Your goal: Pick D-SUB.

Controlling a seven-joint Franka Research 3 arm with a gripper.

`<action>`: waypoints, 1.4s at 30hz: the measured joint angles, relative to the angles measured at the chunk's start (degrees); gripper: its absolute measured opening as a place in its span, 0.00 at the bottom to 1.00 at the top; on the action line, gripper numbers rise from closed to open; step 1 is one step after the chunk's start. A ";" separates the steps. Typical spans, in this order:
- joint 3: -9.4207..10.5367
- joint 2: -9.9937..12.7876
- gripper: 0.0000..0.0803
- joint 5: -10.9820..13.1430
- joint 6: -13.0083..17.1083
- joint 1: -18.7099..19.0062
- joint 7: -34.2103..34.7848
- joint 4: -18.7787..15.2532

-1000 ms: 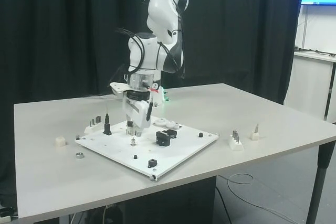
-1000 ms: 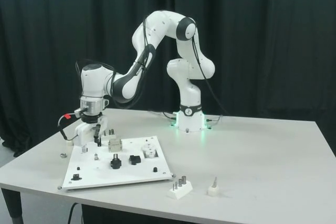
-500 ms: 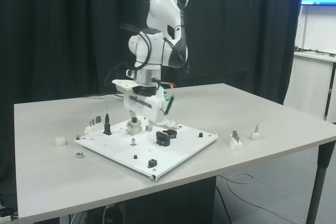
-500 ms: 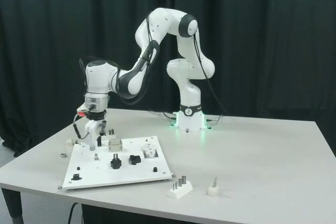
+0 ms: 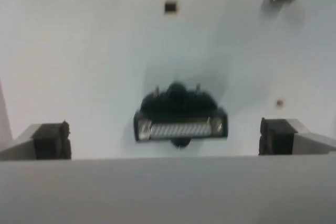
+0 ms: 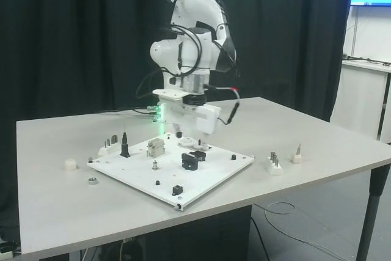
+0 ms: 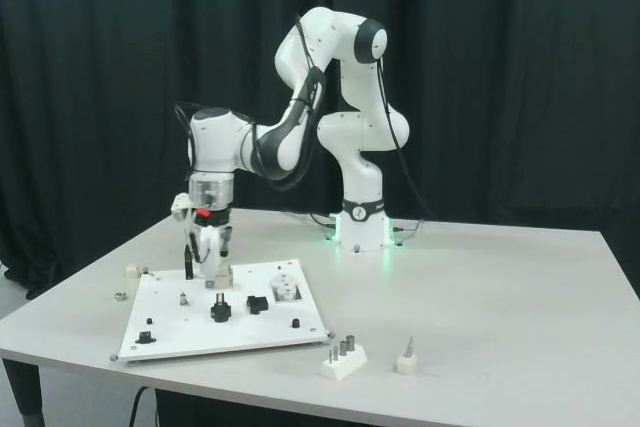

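**Approach: fingers above the D-SUB connector**

The D-SUB connector (image 5: 180, 121) lies flat on the white board (image 6: 208, 178), which rests on the grey desk (image 6: 317, 132). In the wrist view it sits midway between the two fingers (image 5: 50, 140), which are spread wide and hold nothing. The gripper (image 6: 186, 128) hangs above the board, clear of all parts. The connector's long axis runs along the line joining the fingertips. Judgement: a closing stroke would bear on its short ends; a straight descent should bring the fingers down on either side.
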 joint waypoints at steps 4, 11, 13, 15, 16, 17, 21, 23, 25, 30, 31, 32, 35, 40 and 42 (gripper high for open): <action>0.00 -0.92 1.00 -0.30 -0.01 1.78 -0.02 -1.42; 0.00 -2.52 1.00 -1.22 0.01 4.43 -0.02 -4.11; 0.00 -2.94 1.00 -1.75 0.02 5.08 -0.02 -4.92; 0.00 -3.36 1.00 -2.25 0.07 5.68 -0.01 -5.70; 0.00 -3.54 1.00 -2.45 0.10 5.93 -0.01 -6.10; 0.00 -3.74 1.00 -2.64 0.13 6.17 0.01 -6.52; 0.00 -4.55 1.00 -3.27 0.71 6.81 0.33 -8.19; -0.01 -4.95 1.00 -3.48 1.38 6.96 0.60 -9.13; -0.01 -5.31 1.00 -3.89 2.18 7.01 0.79 -10.11; -0.15 -6.10 1.00 -4.36 4.68 7.00 0.86 -12.85; -0.21 -6.27 1.00 -4.36 5.46 7.00 0.86 -13.56; -0.26 -6.38 1.00 -4.36 6.18 7.00 0.86 -14.18; -0.32 -6.63 1.00 -4.36 8.80 7.00 0.86 -16.11; -0.13 -6.96 1.00 -4.36 12.93 7.06 0.73 -19.13; 0.04 -7.01 1.00 -4.36 14.37 7.12 0.70 -20.17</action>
